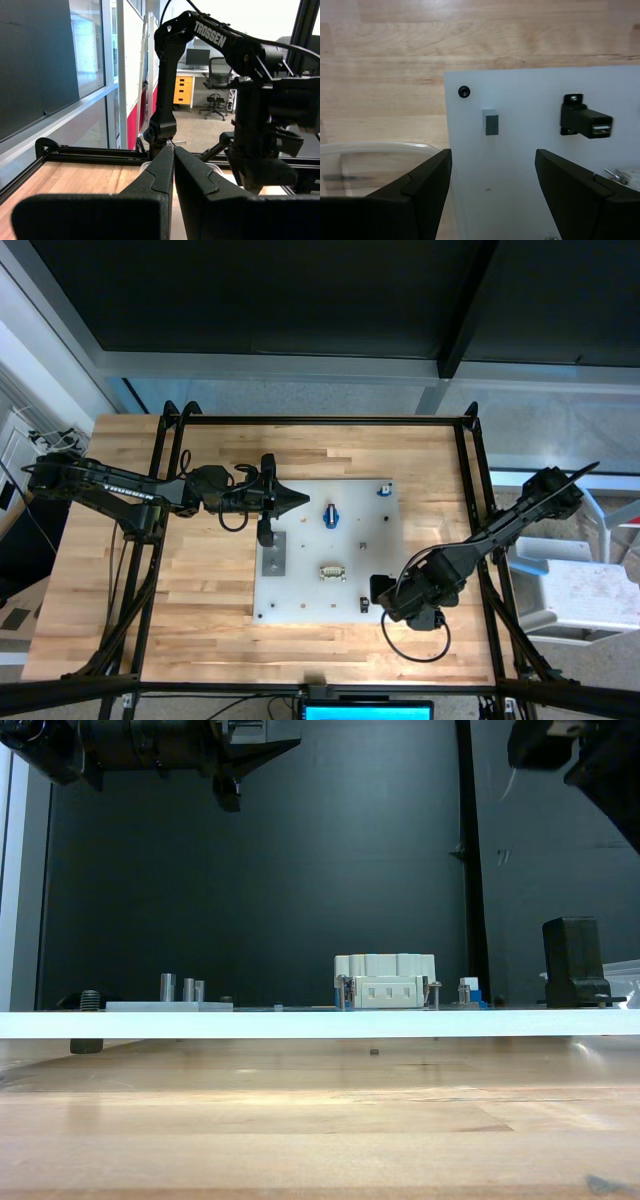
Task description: Pick the 16mm bar and place in it's hole on the taskboard
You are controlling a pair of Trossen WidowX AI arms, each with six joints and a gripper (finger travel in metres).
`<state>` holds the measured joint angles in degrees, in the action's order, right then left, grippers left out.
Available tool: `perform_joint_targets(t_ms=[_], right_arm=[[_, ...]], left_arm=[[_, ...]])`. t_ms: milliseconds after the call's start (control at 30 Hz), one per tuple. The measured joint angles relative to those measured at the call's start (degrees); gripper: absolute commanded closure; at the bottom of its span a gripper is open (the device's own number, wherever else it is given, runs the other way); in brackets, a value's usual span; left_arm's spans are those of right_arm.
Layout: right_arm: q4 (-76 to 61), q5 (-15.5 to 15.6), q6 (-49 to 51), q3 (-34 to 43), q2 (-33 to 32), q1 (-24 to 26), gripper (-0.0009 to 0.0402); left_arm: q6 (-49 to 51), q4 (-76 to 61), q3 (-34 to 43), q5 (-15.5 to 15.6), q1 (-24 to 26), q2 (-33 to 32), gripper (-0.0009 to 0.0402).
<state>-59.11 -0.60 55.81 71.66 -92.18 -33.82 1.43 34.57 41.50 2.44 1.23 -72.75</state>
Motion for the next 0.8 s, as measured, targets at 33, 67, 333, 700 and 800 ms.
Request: perform_joint_targets(t_ms=[33,67,333,700,800], right_arm=[[-0.31,-0.02,0.0,0.44,0.0,-0.02,0.017],[-0.46,0.0,0.0,0.79,0.0,-0.02,0.0172],[-0.68,0.0,0.0,1.07,0.0,-0.04,0.0184],[-0.7,0.02,0.0,1.07,0.0,-0.04,0.0185],[-0.7,0.15,0.0,1.07,0.0,-0.04,0.0185]], left_arm=[[0.0,-0.02,0.0,0.0,0.0,0.0,0.0393],[0.0,0.0,0.0,0.0,0.0,0.0,0.0393],[0.0,0.0,0.0,0.0,0.0,0.0,0.0393],[0.0,0.0,0.0,0.0,0.0,0.0,0.0393],[0.0,-0.02,0.0,0.0,0.0,0.0,0.0393]])
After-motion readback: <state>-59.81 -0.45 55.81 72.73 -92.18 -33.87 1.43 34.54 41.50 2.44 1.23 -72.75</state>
